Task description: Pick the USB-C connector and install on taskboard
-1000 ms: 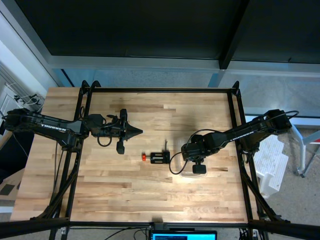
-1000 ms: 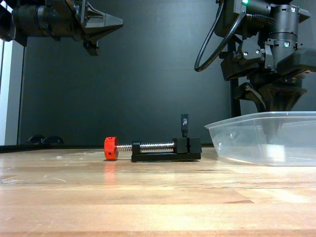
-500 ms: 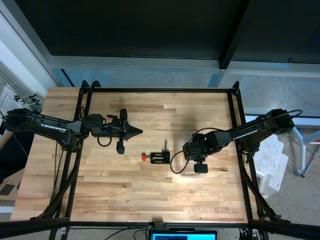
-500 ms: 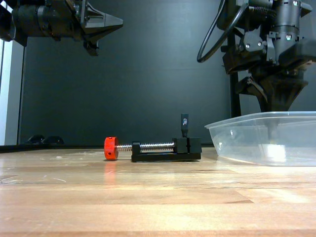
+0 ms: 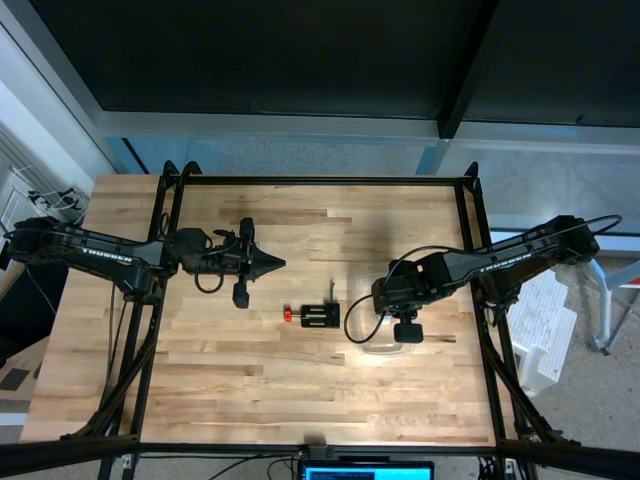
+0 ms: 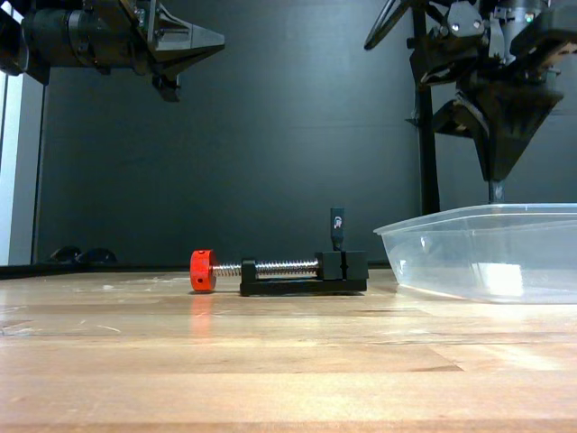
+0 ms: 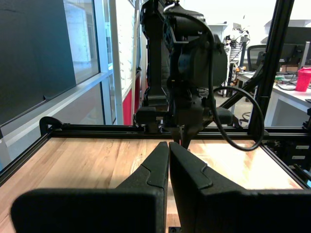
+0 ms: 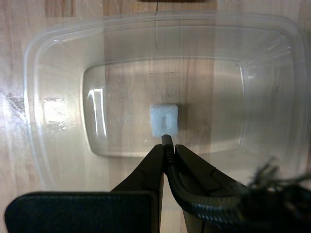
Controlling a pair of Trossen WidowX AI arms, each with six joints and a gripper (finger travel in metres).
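Observation:
The taskboard (image 5: pixel 318 316) (image 6: pixel 302 275), a small black block with an orange-red knob (image 6: pixel 202 271) and a thin upright part, lies mid-table. My right gripper (image 6: pixel 494 171) (image 8: pixel 167 151) hangs above the clear tray (image 6: pixel 478 253), pointing down. It is shut on a dark braided cable. The cable's small dark tip, the USB-C connector (image 8: pixel 166 140) (image 6: pixel 494 190), pokes out past the fingertips. My left gripper (image 5: pixel 275 264) (image 6: pixel 216 38) (image 7: pixel 168 145) is shut and holds nothing. It hovers high over the left side, pointing toward the right arm.
The clear plastic tray (image 5: pixel 385 346) (image 8: pixel 34 97) sits right of the taskboard, under the right gripper. A small white square piece (image 8: pixel 164 120) lies on its floor. A black frame (image 5: pixel 320 181) borders the wooden table.
My right gripper has risen out of the tray with the cable and connector, and shifted slightly right. The white piece stayed in the tray. The left arm has not moved.

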